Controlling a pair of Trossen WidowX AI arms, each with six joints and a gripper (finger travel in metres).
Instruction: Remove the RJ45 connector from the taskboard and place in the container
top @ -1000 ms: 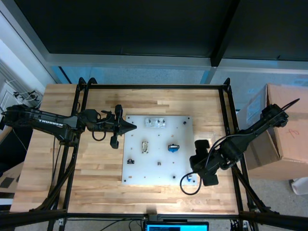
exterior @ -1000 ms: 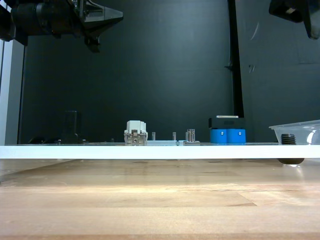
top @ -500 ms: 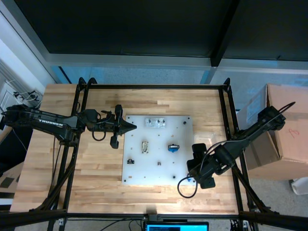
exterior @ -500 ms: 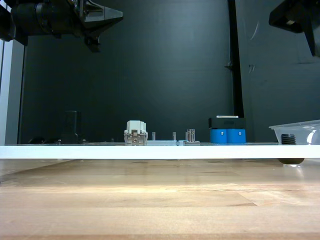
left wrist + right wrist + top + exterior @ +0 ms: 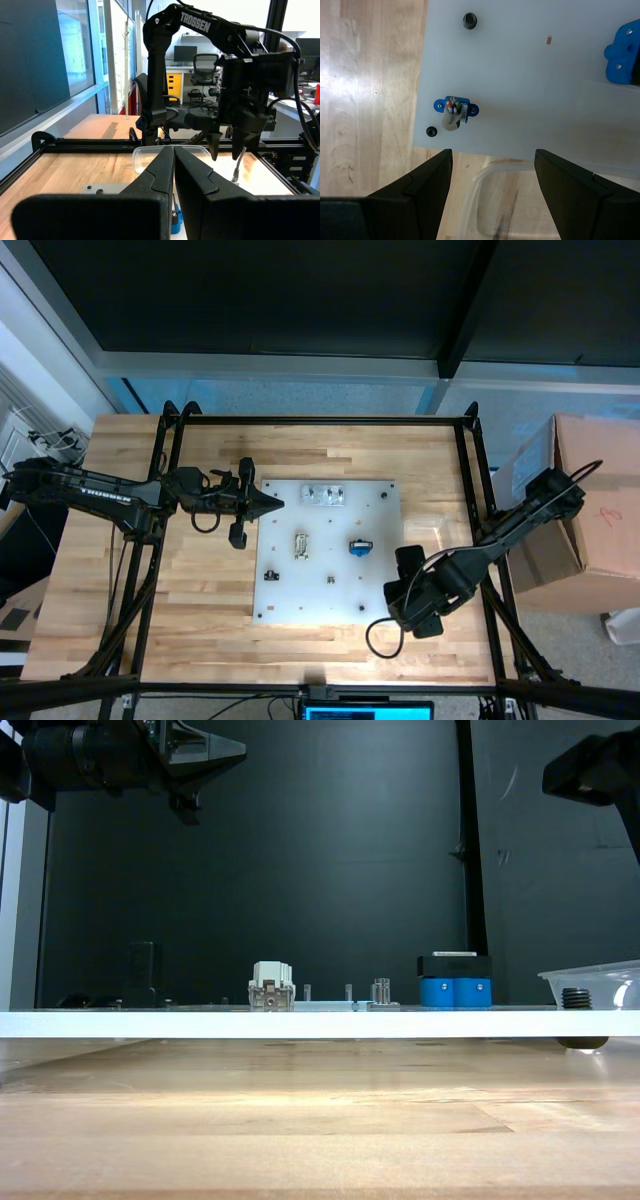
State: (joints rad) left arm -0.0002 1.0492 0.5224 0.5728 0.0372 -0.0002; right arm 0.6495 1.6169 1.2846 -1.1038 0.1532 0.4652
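Standing at the near edge: it's a pale butcher-block table point(image 5: 200, 580) inside a black frame, with a dark wall panel behind it and a cardboard box point(image 5: 590, 510) off to the right. A white taskboard point(image 5: 320, 570) lies flat in the middle.

The RJ45 connector point(image 5: 454, 112) sits in its small blue seat close to a corner of the board. No finger touches it, and I can't tell how deep it's plugged. From above it's hidden under the right arm's wrist. The right gripper point(image 5: 492, 152) hangs above that corner with its jaws spread wide and nothing between them. In the low view it's cut off at the frame edge.

The left gripper point(image 5: 275, 503) is up in the air at the board's left edge, pointing inward. Its two black fingers point(image 5: 160, 170) are pressed together on nothing.

The container point(image 5: 430, 530) is a clear plastic tub with rounded corners, just beside the board's right side. It's hard to pick out against the wood. The board looks smooth and matte, with a chunky blue block point(image 5: 455, 990) and a few little metal posts on it.
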